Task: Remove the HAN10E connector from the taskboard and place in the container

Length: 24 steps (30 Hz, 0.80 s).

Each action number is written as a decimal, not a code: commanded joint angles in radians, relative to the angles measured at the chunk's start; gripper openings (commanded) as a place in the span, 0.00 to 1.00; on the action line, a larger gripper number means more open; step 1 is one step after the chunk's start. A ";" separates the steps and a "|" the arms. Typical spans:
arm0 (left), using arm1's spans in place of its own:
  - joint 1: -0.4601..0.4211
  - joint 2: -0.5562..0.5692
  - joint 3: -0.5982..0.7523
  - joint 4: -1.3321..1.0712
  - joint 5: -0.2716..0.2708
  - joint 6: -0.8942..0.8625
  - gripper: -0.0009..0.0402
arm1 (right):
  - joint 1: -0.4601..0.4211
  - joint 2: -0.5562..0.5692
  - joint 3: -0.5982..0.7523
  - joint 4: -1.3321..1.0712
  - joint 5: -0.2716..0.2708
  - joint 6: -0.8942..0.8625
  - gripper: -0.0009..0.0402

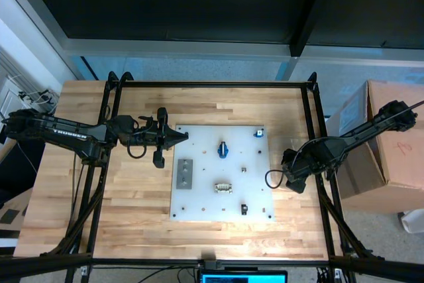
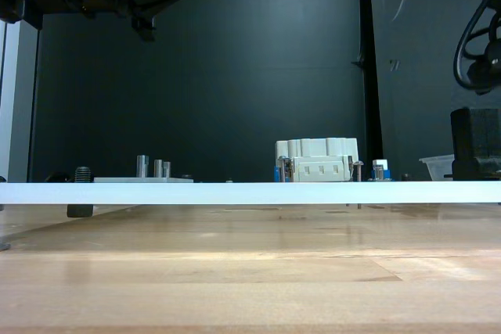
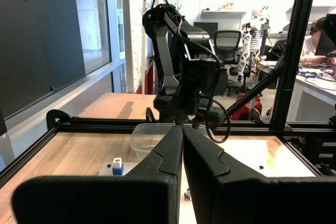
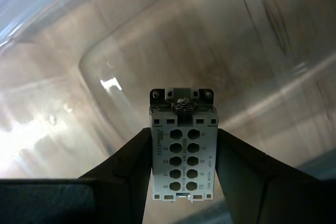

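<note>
We are gripping the HAN10E connector [image 4: 182, 157] in our right pincer [image 4: 182, 136] just above the container [image 4: 126, 51]. Our left pincer [image 3: 182, 128] is hovering clenched, across the taskboard [image 1: 199, 210] from that container.

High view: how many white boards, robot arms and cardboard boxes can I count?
white board: 1
robot arms: 2 (left gripper shut, above the white board's far-left corner; right gripper beside its right edge, holding the HAN10E connector over the container)
cardboard box: 1
Total: 4
</note>
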State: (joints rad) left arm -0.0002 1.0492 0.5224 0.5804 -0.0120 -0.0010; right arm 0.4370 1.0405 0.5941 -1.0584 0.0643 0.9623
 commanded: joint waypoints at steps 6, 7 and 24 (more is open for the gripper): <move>0.000 0.000 0.000 0.000 0.000 0.000 0.02 | -0.021 0.000 -0.039 0.046 -0.002 -0.001 0.04; 0.000 0.000 0.000 0.000 0.000 0.000 0.02 | -0.021 0.000 -0.041 0.048 -0.003 -0.001 0.04; 0.000 0.000 0.000 0.000 0.000 0.000 0.02 | -0.029 0.000 -0.043 0.055 0.000 0.002 0.04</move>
State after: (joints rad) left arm -0.0002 1.0489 0.5224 0.5804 -0.0124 -0.0006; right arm 0.4114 1.0405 0.5510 -1.0050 0.0628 0.9634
